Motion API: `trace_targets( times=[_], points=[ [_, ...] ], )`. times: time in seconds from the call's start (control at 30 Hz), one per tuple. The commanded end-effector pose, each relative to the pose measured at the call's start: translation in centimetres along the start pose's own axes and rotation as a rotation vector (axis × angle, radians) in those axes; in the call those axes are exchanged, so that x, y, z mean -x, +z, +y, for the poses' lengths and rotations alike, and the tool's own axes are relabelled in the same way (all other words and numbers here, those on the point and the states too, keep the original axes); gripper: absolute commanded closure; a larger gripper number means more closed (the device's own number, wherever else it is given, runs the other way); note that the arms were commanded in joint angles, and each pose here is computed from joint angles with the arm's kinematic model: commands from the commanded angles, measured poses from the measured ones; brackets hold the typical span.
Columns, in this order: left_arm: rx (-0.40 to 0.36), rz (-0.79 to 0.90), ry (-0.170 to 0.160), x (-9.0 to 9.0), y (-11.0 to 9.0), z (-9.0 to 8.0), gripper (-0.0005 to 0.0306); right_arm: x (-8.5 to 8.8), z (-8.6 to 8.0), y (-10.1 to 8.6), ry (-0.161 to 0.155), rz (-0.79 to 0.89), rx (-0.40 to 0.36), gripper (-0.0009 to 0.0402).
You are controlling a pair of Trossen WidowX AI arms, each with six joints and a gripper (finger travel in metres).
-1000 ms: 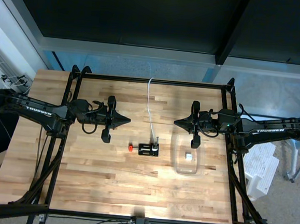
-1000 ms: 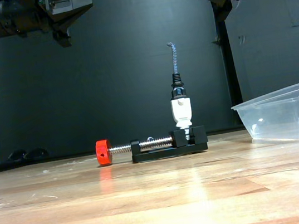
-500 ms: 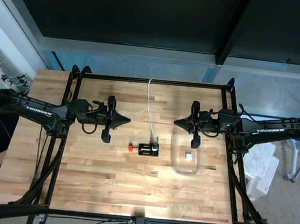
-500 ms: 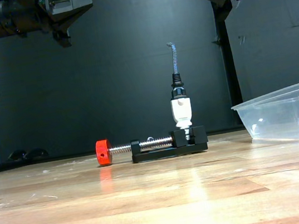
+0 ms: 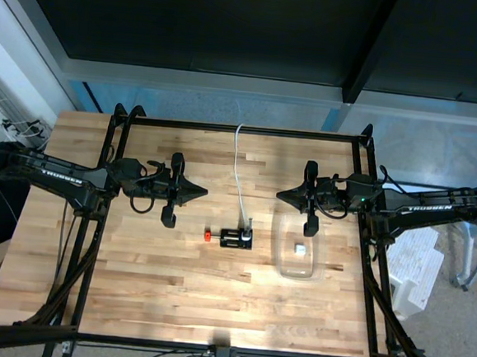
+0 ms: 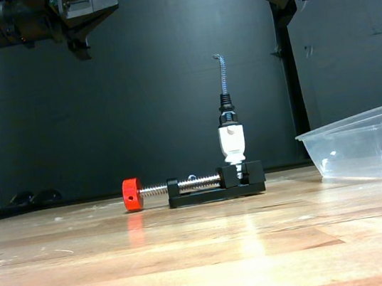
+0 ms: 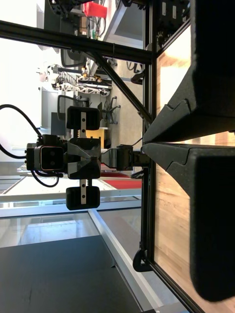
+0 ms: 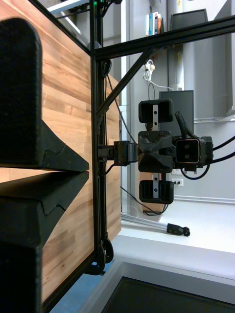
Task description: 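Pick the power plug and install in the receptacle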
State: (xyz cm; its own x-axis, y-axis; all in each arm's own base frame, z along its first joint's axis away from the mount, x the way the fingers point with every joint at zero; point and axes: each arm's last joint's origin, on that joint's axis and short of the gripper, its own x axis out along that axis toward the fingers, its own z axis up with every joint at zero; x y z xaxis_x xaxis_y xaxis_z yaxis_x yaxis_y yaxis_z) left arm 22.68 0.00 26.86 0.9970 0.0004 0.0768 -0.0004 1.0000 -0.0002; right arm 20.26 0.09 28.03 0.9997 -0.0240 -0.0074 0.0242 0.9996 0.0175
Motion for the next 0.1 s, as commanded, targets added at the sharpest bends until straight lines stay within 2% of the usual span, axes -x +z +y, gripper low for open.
trace_targets(
  times=[0.03, 0.1],
  points=[
    [0.000, 0.000, 0.000, -0.01, -0.01, 0.00, 0.0300, 0.00, 0.01, 0.02, 0.000, -0.001, 0.000, 0.0393],
    [0.000, 0.000, 0.000, -0.01, -0.01, 0.01, 0.0300, 0.00, 0.01, 0.02, 0.000, -0.001, 0.000, 0.0393]
  ],
)
